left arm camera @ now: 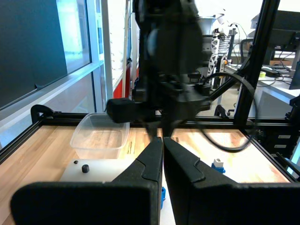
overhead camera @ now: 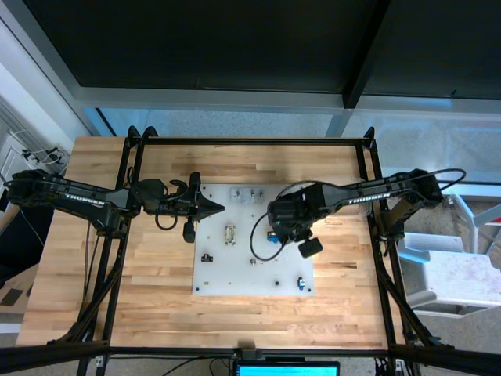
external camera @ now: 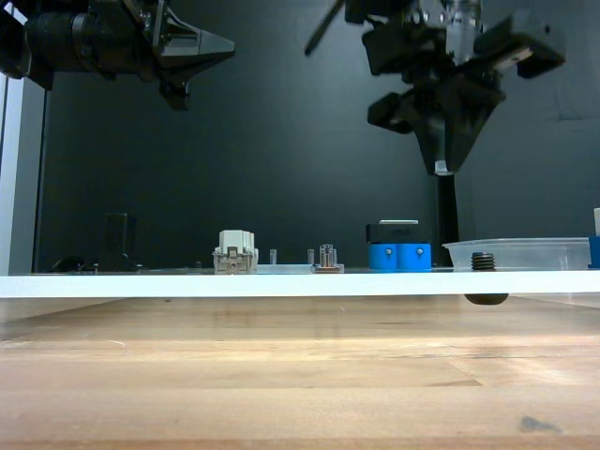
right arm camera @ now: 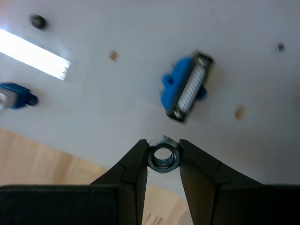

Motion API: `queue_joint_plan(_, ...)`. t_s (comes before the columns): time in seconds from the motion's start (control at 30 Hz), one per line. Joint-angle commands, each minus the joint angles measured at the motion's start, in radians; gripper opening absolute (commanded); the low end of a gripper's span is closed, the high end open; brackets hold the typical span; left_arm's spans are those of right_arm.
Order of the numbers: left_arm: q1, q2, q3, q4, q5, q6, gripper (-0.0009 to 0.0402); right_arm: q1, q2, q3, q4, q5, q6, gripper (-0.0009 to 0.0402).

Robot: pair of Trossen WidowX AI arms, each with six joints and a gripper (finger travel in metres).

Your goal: Unfasten the M12 fastener and place in the container

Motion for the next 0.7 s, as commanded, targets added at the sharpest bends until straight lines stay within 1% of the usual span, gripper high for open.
queue_joint_plan(0.03,0.000,0.000,0.000,0.000,0.000,0.000,0.0000,-0.044,-0.032,-0.046,0.002,0.000,-0.001,0.0025)
queue_joint_plan(0.27,0.000,0.000,0.000,0.000,0.000,0.000,0.0000,-0.138,-0.116,-0.157,0.013,0.000,-0.001,0.0025)
queue_joint_plan(0.7,0.000,0.000,0.000,0.000,0.000,0.000,0.0000,-0.346,-0.254,-0.321,0.026,0.001,-0.001,0.0025)
